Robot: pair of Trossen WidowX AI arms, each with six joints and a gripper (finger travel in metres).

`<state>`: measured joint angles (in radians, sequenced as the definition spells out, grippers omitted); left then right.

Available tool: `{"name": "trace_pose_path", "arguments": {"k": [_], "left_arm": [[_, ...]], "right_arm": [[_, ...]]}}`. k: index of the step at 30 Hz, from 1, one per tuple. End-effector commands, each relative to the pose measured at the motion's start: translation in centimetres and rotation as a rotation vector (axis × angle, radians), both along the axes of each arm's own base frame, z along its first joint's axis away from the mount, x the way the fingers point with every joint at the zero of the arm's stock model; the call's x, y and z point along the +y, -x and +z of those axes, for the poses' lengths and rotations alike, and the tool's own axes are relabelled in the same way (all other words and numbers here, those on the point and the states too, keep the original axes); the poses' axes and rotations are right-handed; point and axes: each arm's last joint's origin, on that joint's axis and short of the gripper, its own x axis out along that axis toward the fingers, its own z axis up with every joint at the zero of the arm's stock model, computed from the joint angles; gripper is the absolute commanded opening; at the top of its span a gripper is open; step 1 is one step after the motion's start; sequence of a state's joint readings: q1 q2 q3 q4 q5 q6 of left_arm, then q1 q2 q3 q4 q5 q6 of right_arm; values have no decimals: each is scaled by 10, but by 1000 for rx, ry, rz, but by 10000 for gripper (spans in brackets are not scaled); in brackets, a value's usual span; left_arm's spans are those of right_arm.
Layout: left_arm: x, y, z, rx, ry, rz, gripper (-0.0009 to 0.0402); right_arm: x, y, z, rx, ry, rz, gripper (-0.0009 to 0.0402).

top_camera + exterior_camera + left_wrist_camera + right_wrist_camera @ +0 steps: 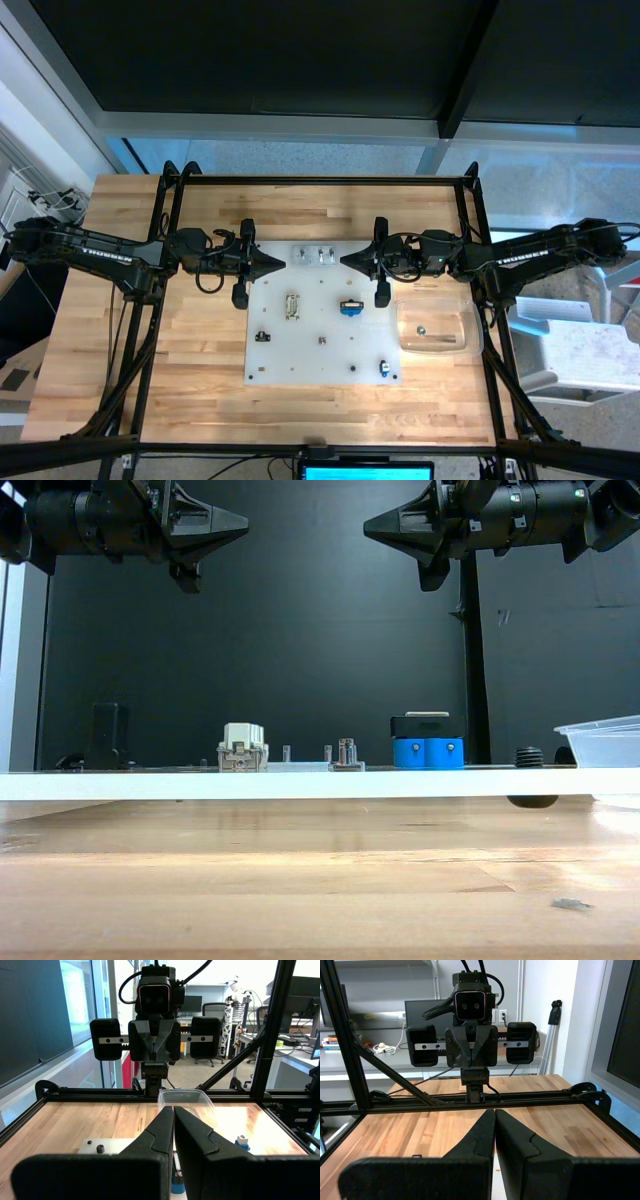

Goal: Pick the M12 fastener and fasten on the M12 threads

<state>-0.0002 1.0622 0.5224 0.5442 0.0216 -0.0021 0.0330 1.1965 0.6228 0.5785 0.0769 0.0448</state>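
Note:
The M12 fastener (421, 328) is a tiny silver nut lying inside the clear tray (470, 340) to the right of the white board (300, 365). Its ribbed black stud (529, 755) stands bare near the board's right end, in front of the tray (605, 742). My left gripper (283, 263) hangs shut high over the board's far left part, holding nothing. Facing it, my right gripper (343, 260) is shut and empty, over the board's far right part and up-left of the tray. Both hang well above the board (245, 523) (367, 525). The wrist views show closed fingertips (165, 1116) (487, 1116).
On the board stand a blue connector block (428, 748), a beige connector (242, 757), a small silver post (346, 753) and a black block (107, 732) at the left. A black frame (320, 180) rings the wooden table (150, 400).

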Motion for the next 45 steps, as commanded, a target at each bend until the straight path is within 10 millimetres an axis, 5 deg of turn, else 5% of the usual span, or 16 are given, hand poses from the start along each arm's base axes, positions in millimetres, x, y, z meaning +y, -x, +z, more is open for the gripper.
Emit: {"name": "trace_pose_path", "arguments": {"k": [1, 14, 34, 45], "left_arm": [[0, 0, 0, -1, 0, 0, 0], [0, 0, 0, -1, 0, 0, 0], [0, 0, 0, -1, 0, 0, 0], [0, 0, 0, -1, 0, 0, 0]], "right_arm": [[0, 2, 2, 14, 0, 1, 0], [1, 5, 4, 33, -46, 28, 0], [4, 35, 55, 711, 82, 110, 0], [13, 61, 57, 993, 199, 213, 0]]}}
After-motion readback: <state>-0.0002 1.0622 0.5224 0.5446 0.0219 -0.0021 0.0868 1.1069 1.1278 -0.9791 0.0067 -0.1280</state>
